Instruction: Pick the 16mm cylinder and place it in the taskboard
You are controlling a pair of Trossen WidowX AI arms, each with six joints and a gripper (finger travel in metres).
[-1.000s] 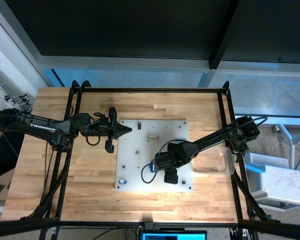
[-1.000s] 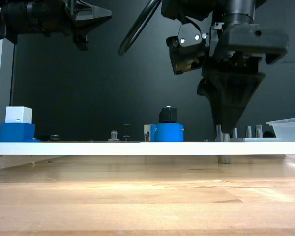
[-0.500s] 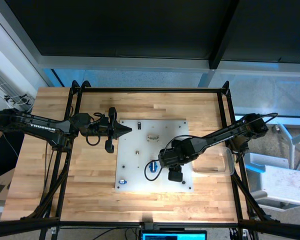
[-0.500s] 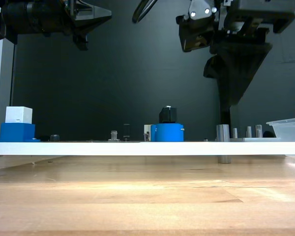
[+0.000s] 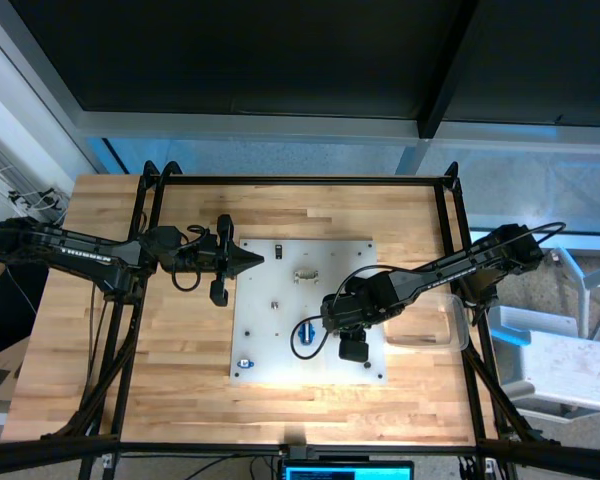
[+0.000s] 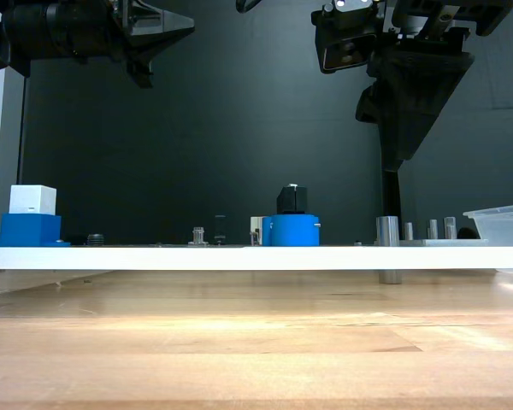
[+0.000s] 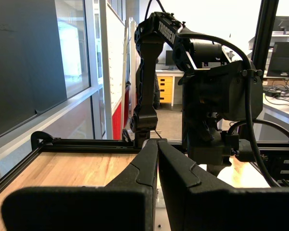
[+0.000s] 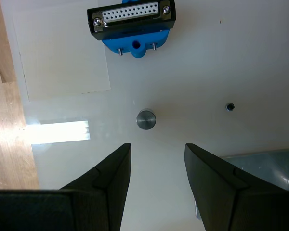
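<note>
Seen from its own wrist camera, the right gripper (image 8: 157,146) hangs above the taskboard (image 8: 207,57) with its two black fingers (image 8: 113,168) spread wide apart and nothing between them. Directly beyond the gap sits the 16mm cylinder (image 8: 146,120), visible as a small round grey metal face set into the white plate and touched by neither finger. Just past it on the plate is a blue connector (image 8: 132,45) with a black multi-pin face. From table height the cylinder (image 6: 387,231) stands upright in the board, its top rising a little above the white surface and its lower end showing beneath the plate's edge, which suggests it passes right through a hole. The dark wedge of the right gripper is well above it in that view. A clear plastic tray (image 6: 500,224) lies beside the board on the right. The left gripper (image 5: 248,258) is held high near the board's far left corner, away from the work, and its fingers (image 7: 149,159) are pressed together with nothing held. Judging from this, the pick and the placement both look complete: the peg is seated and released. All that appears left is for the right arm to draw clear of the board, if that counts as part of the task.
</note>
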